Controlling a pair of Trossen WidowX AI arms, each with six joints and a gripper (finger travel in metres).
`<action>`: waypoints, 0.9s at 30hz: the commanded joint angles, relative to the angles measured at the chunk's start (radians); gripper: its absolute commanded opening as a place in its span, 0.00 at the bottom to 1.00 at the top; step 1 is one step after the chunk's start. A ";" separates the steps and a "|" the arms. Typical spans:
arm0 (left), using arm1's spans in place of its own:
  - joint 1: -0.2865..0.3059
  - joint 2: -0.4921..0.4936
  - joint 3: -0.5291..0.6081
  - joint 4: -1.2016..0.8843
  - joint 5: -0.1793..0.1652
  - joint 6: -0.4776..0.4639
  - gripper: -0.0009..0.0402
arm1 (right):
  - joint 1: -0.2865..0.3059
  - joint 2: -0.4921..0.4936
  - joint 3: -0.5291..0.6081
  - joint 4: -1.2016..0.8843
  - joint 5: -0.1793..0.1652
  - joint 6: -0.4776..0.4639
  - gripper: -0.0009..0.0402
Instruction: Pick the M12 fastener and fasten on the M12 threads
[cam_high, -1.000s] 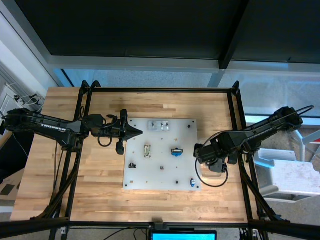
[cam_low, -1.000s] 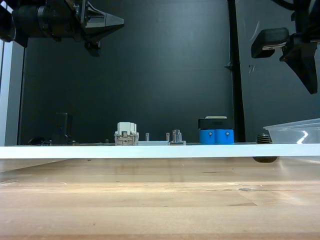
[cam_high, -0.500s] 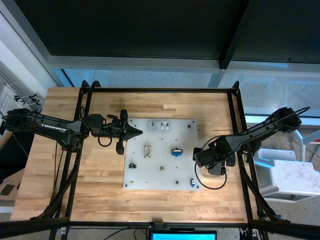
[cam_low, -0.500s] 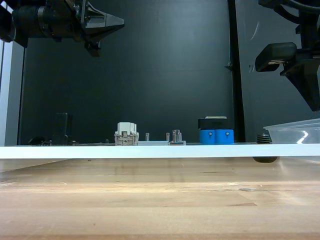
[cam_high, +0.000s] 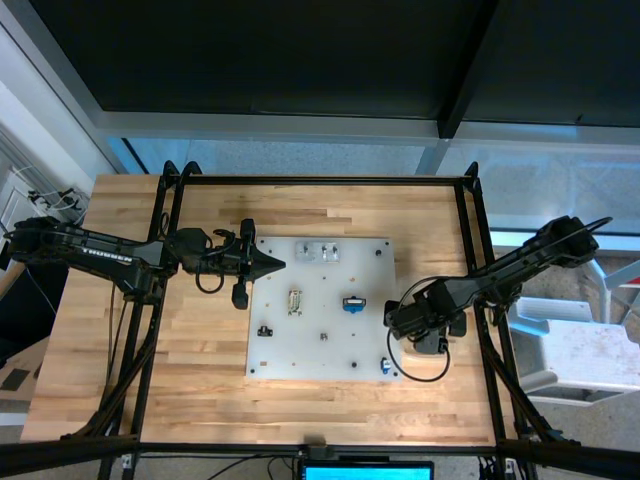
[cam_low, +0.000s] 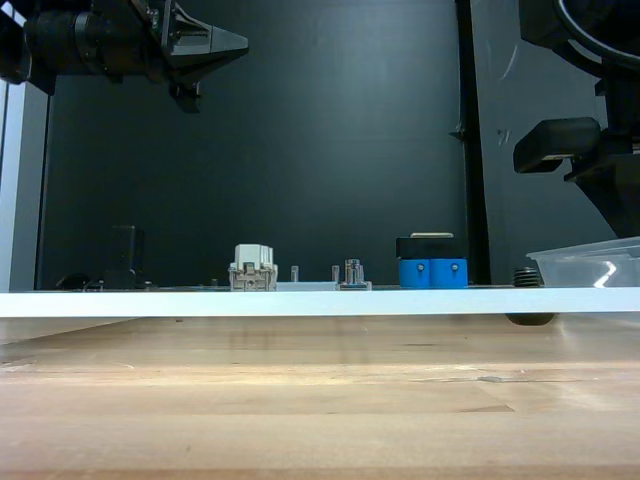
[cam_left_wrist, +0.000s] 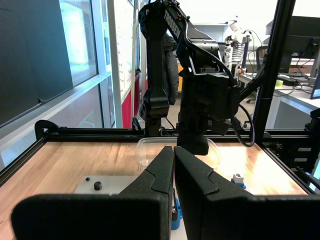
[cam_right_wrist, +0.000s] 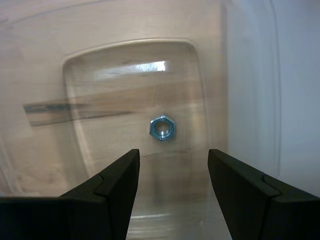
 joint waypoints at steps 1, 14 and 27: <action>0.000 0.000 0.000 0.000 0.000 0.000 0.02 | 0.002 0.005 -0.011 0.028 -0.015 0.003 0.49; 0.000 0.000 0.000 0.000 0.000 0.000 0.02 | 0.005 0.005 -0.091 0.122 -0.014 0.039 0.49; 0.000 0.000 0.000 0.000 0.000 0.000 0.02 | 0.005 0.005 -0.138 0.180 -0.015 0.084 0.48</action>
